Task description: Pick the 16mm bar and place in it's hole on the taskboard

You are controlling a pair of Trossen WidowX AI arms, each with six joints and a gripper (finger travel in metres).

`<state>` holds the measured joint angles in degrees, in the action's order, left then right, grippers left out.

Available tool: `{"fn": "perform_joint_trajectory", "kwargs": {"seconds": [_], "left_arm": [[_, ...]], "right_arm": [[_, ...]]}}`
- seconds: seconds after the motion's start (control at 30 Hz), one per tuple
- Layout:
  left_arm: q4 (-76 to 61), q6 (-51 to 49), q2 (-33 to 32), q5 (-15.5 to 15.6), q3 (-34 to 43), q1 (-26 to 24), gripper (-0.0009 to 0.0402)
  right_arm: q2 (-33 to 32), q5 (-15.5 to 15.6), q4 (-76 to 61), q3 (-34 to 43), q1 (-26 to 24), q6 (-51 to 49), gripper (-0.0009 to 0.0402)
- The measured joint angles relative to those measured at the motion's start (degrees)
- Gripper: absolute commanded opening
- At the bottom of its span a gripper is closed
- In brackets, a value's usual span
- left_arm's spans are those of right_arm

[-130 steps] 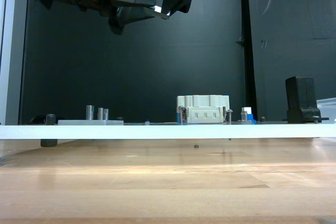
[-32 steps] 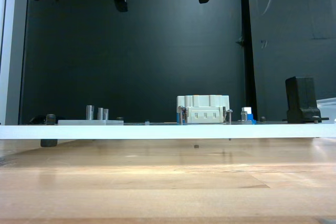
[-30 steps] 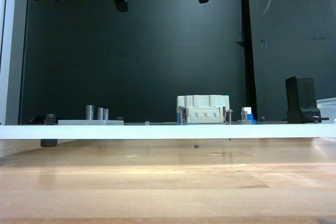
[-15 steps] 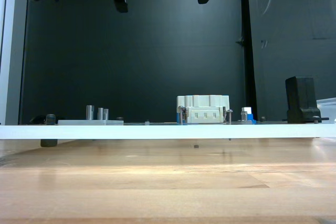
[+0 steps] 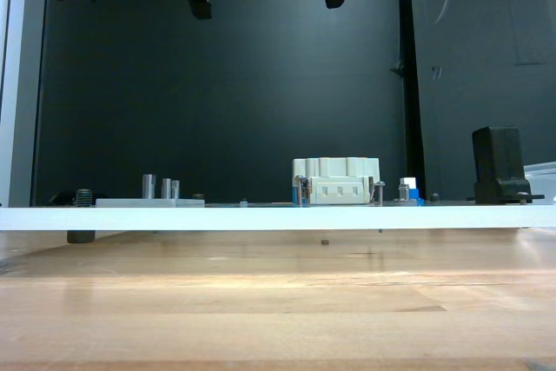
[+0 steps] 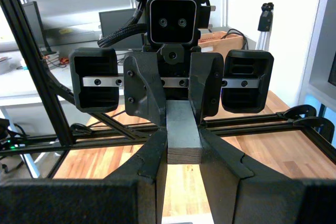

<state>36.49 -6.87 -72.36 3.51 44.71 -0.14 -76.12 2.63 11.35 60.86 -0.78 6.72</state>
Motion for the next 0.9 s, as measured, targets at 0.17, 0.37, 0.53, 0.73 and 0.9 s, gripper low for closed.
{"fn": "perform_joint_trajectory", "kwargs": {"seconds": [0.17, 0.37, 0.53, 0.73, 0.9], "left_arm": [[0.0, -0.2, 0.0, 0.0, 0.0, 0.0, 0.0045], [0.0, -0.2, 0.0, -1.7, 0.0, 0.0, 0.0114], [-0.2, -0.2, -0.1, -3.3, 0.0, 0.0, 0.0181], [-0.4, -0.2, -0.1, -3.4, 0.0, 0.0, 0.0205], [-1.7, -0.2, 0.0, -3.4, 0.0, 0.0, 0.0199]], "right_arm": [[0.0, 0.2, 0.0, 0.1, 0.0, 0.0, 0.0002], [0.0, 0.5, 0.0, 0.1, 0.0, 0.0, 0.0002], [0.9, 1.7, 0.1, 0.1, 0.0, 0.0, 0.0000], [3.3, 1.6, -3.2, 0.2, 0.0, -0.4, 0.0000], [6.8, 1.6, -10.8, 0.2, 0.5, -0.3, 0.0000]]}}
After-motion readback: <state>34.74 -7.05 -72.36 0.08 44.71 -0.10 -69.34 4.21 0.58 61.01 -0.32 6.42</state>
